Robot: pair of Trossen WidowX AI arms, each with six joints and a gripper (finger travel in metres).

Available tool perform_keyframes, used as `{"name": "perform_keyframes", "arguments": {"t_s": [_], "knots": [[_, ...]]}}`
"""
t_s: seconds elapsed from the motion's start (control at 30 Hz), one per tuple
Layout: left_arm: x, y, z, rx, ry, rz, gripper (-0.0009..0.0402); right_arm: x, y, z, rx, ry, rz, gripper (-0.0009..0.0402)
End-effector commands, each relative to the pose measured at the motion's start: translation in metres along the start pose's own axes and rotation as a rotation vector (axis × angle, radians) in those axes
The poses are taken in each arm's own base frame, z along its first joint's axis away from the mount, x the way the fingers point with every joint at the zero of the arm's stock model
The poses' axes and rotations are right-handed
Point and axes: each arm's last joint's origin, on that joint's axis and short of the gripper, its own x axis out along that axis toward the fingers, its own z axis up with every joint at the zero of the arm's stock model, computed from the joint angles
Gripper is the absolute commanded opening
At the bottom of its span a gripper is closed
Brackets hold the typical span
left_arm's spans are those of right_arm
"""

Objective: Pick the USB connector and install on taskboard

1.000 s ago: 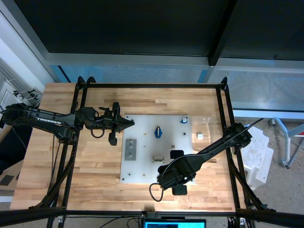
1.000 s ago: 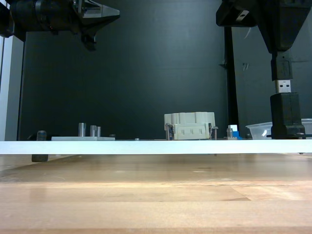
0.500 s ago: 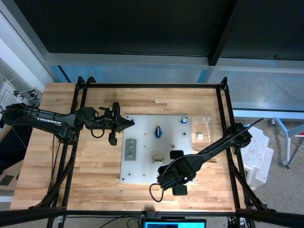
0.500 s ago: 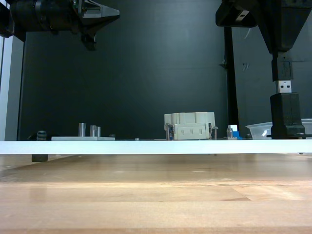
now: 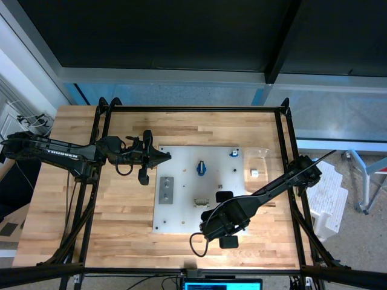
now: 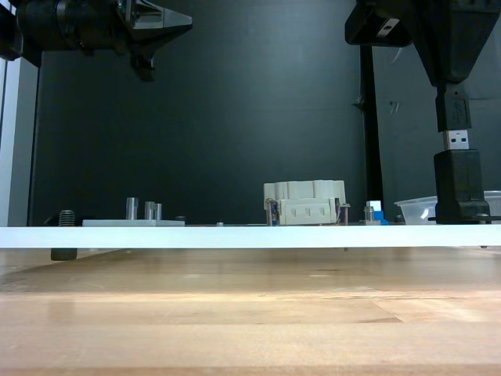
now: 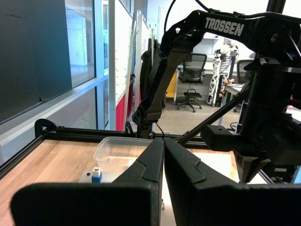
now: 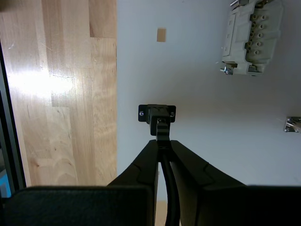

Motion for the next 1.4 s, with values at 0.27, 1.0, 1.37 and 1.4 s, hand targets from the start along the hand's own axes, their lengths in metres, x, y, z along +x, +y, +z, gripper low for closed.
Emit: {"name": "perform_keyframes", "arguments": {"t_s": [0.27, 1.0, 1.37, 1.4], "knots": [[0.0, 0.0, 0.0, 0.0, 0.0, 0.0, 0.0, -0.001, 0.0, 0.0, 0.002, -0.007, 0.001, 0.0], [0.0, 0.0, 0.0, 0.0, 0.0, 0.0, 0.0, 0.004, -0.002, -0.004, -0.005, -0.013, -0.011, 0.0], [0.0, 0.0, 0.0, 0.0, 0.0, 0.0, 0.0, 0.031, 0.001, -0.007, -0.035, -0.015, 0.019, 0.0], [0.0, 0.0, 0.0, 0.0, 0.0, 0.0, 0.0, 0.03, 0.001, -0.007, -0.035, -0.016, 0.019, 0.0]]}}
